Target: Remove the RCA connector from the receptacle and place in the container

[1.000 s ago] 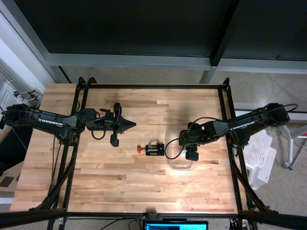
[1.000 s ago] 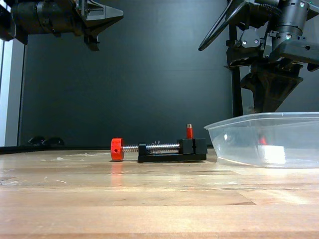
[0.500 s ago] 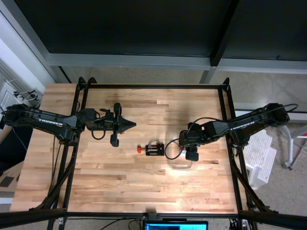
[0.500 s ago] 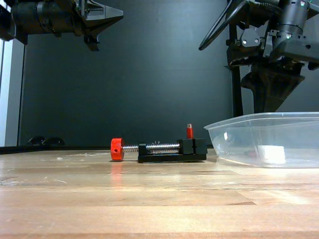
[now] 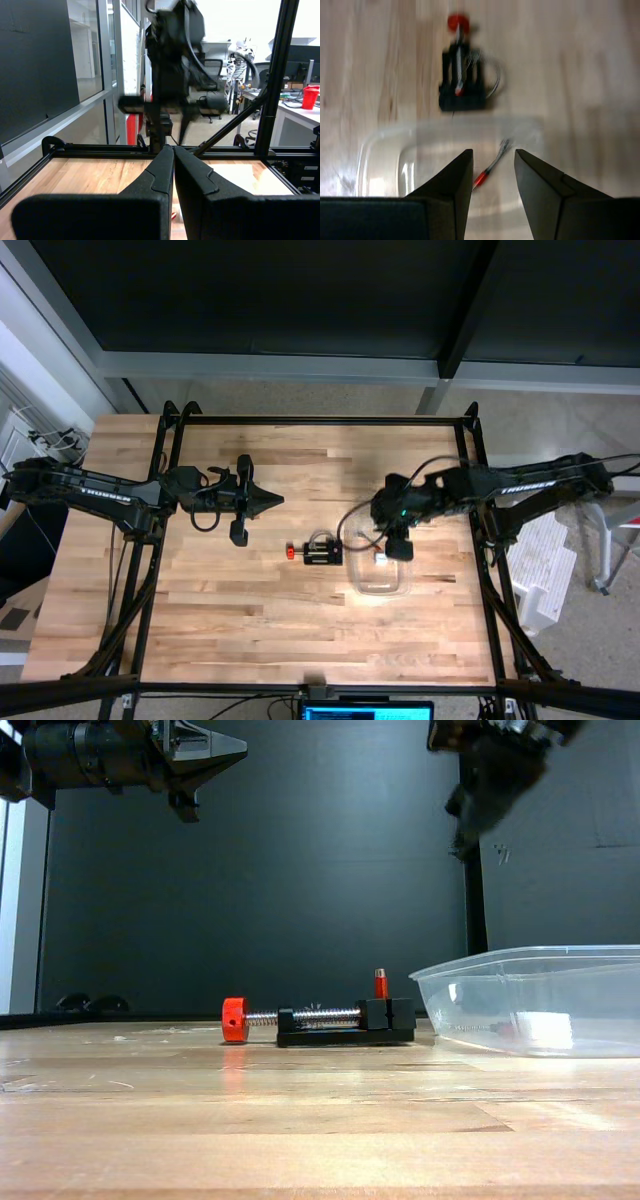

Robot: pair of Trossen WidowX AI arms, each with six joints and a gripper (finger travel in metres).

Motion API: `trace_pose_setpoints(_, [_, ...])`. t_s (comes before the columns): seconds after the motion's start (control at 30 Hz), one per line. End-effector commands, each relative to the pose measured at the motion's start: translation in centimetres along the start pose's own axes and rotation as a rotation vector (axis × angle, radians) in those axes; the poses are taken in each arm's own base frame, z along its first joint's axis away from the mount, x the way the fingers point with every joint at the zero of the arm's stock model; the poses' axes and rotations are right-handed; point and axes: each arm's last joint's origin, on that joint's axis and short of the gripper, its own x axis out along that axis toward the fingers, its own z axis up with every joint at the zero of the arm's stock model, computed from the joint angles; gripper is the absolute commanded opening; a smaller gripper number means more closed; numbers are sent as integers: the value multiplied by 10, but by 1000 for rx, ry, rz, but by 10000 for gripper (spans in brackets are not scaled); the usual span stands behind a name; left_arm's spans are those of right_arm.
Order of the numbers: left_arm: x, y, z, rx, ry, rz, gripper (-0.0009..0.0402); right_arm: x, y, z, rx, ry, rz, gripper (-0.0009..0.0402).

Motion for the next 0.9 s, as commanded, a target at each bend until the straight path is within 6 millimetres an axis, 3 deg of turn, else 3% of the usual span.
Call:
trace_pose_setpoints(0.03, [0, 0, 0, 0, 0, 0, 0, -17, -13, 8, -4, -83, -18, 89])
trace_pose_setpoints(0.37, [0, 0, 0, 0, 0, 0, 0, -36, -23, 24, -60, -397, -1, -4])
trace_pose_setpoints(0.9, [0, 0, 0, 0, 0, 0, 0, -9, -22, 15, -18, -886, 32, 0])
